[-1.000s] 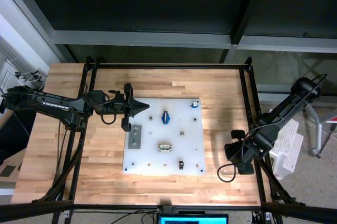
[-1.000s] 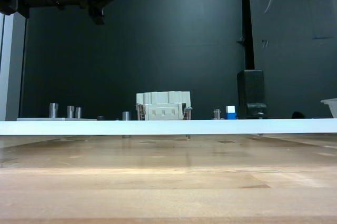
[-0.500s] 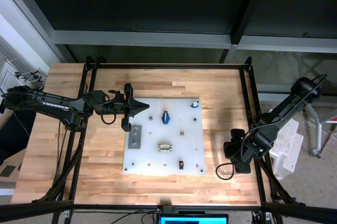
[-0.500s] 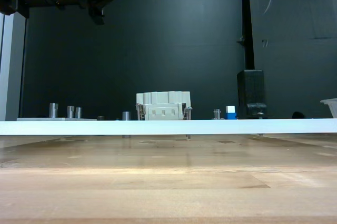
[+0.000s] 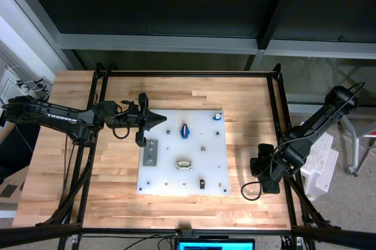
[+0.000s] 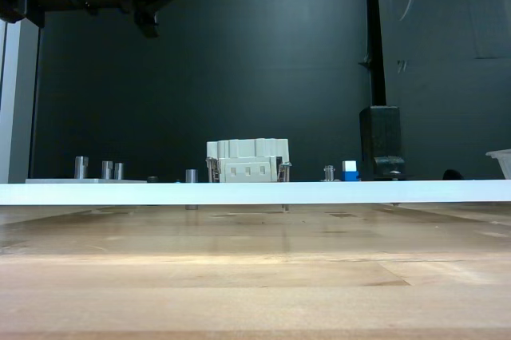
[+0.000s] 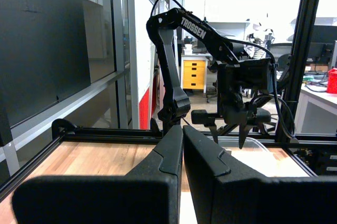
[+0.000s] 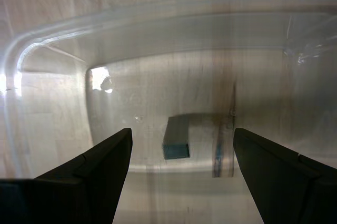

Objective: Remove the 16mm bar from the taskboard and place in the container

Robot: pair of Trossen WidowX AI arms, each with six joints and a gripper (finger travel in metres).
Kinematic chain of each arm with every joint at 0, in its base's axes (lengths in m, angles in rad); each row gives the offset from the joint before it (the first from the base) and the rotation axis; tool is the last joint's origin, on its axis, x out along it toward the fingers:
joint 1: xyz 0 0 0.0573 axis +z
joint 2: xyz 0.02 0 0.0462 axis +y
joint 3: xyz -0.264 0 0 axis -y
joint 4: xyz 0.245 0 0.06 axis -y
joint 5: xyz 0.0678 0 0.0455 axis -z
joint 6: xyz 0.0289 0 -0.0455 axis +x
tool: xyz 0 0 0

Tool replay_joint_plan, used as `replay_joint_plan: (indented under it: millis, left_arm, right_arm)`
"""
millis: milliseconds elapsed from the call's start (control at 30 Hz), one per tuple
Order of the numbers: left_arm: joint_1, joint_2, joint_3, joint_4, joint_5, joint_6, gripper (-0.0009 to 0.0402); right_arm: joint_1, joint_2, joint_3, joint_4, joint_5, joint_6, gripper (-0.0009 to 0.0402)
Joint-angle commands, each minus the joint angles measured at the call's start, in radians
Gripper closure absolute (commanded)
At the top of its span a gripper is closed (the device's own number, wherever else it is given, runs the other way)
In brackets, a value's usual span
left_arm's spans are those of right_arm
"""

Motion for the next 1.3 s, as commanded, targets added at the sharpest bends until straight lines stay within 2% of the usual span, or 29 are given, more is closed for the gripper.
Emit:
replay_joint_plan:
  millis: [33,333,433,533,700,733,833,933,1033,1133,1200,1300]
  left_arm:
    - [0.000,0.000,0.000,0.000,0.000,0.000,0.0393]
    - [0.000,0.000,0.000,0.000,0.000,0.000,0.0393]
    - [0.000,0.000,0.000,0.000,0.000,0.000,0.0393]
    - [0.000,0.000,0.000,0.000,0.000,0.000,0.0393]
    - [0.000,0.000,0.000,0.000,0.000,0.000,0.0393]
    - [0.000,0.000,0.000,0.000,0.000,0.000,0.0393]
    - [0.000,0.000,0.000,0.000,0.000,0.000,0.0393]
    - [0.000,0.000,0.000,0.000,0.000,0.000,0.0393]
    - [0.000,0.000,0.000,0.000,0.000,0.000,0.0393]
    - [0.000,0.000,0.000,0.000,0.000,0.000,0.0393]
    - [0.000,0.000,0.000,0.000,0.000,0.000,0.0393]
    - [0.000,0.000,0.000,0.000,0.000,0.000,0.0393]
  right_arm:
    - [-0.017,-0.012,0.011,-0.003,0.000,-0.001,0.0123]
    - [-0.097,-0.109,0.092,-0.095,-0.011,-0.031,0.0138]
    - [-0.098,-0.121,0.117,-0.145,-0.015,-0.035,0.0151]
    - [-0.098,-0.127,0.124,-0.166,-0.039,-0.040,0.0161]
    - [-0.099,-0.135,0.123,-0.175,-0.029,-0.057,0.0169]
    - [-0.099,-0.139,0.123,-0.175,-0.019,-0.058,0.0172]
    - [-0.115,-0.160,0.123,-0.170,0.054,-0.066,0.0189]
    - [-0.147,-0.194,0.123,-0.132,0.092,-0.105,0.0215]
    - [-0.188,-0.230,0.123,-0.073,0.156,-0.175,0.0248]
    - [-0.249,-0.259,0.121,0.005,0.209,-0.294,0.0284]
    - [-0.305,-0.275,0.121,0.074,0.226,-0.382,0.0310]
    - [-0.403,-0.288,0.117,0.213,0.227,-0.520,0.0351]
